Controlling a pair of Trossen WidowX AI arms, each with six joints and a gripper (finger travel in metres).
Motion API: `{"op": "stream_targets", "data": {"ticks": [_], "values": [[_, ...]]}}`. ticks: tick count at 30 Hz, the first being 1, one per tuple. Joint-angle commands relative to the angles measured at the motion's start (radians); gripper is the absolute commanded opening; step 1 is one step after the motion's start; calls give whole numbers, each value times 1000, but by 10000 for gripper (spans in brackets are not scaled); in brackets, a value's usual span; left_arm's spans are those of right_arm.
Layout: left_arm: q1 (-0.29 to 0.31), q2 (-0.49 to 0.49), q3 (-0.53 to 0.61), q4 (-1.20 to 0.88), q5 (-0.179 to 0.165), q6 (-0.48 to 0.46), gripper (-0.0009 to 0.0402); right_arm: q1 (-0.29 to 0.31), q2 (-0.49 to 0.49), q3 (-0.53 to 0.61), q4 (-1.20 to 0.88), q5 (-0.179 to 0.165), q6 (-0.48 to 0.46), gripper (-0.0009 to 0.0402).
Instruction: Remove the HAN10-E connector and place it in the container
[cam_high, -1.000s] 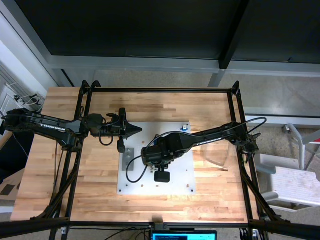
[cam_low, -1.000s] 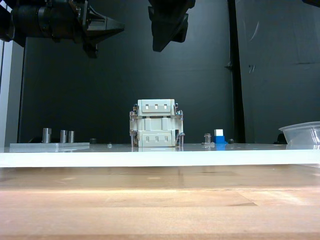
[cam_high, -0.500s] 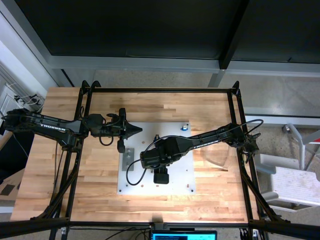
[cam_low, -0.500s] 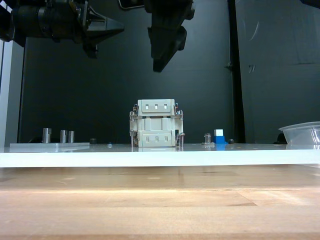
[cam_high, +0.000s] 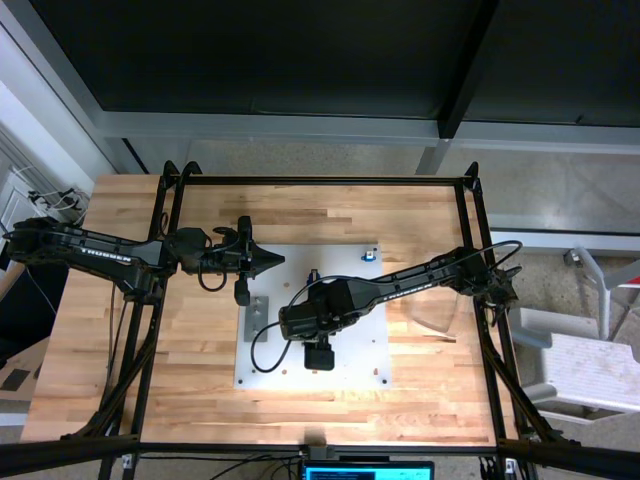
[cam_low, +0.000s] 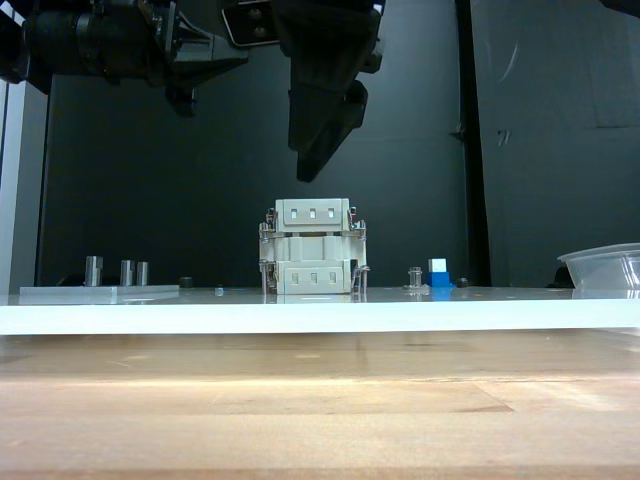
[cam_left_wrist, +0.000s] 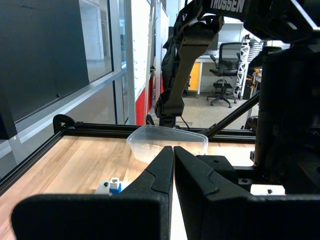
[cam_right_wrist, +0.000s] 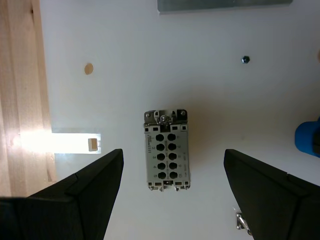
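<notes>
The HAN10-E connector (cam_low: 313, 248) is a light-grey block standing upright at the middle of the white board (cam_low: 320, 315). Its pin-hole face (cam_right_wrist: 166, 150) shows in the right wrist view, between my right gripper's spread fingers (cam_right_wrist: 75, 200). My right gripper (cam_low: 308, 165) hangs open a short way above the connector, pointing down, and its arm (cam_high: 310, 318) hides the connector in the high view. The clear container (cam_high: 437, 310) sits on the wood right of the board, and its rim (cam_low: 605, 262) also shows in the low view. My left gripper (cam_high: 268, 260) hovers shut over the board's far left edge.
A flat grey metal plate (cam_high: 258, 312) with pegs (cam_low: 110, 272) lies at the board's left side. A small blue piece (cam_high: 369, 255) stands near the board's far right corner. A black frame (cam_high: 470, 270) rims the wooden table.
My right gripper has come down toward the connector and shifted slightly left. The left arm, the connector and the container have not moved.
</notes>
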Motion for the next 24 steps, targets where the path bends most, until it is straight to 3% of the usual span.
{"op": "stream_targets", "data": {"ticks": [1,24], "values": [[0,1,0,1,0,0,0,2,-1,-20,23,0,0,283],[0,0,0,0,0,0,0,12,30,-131,140,0,8,271]]}}
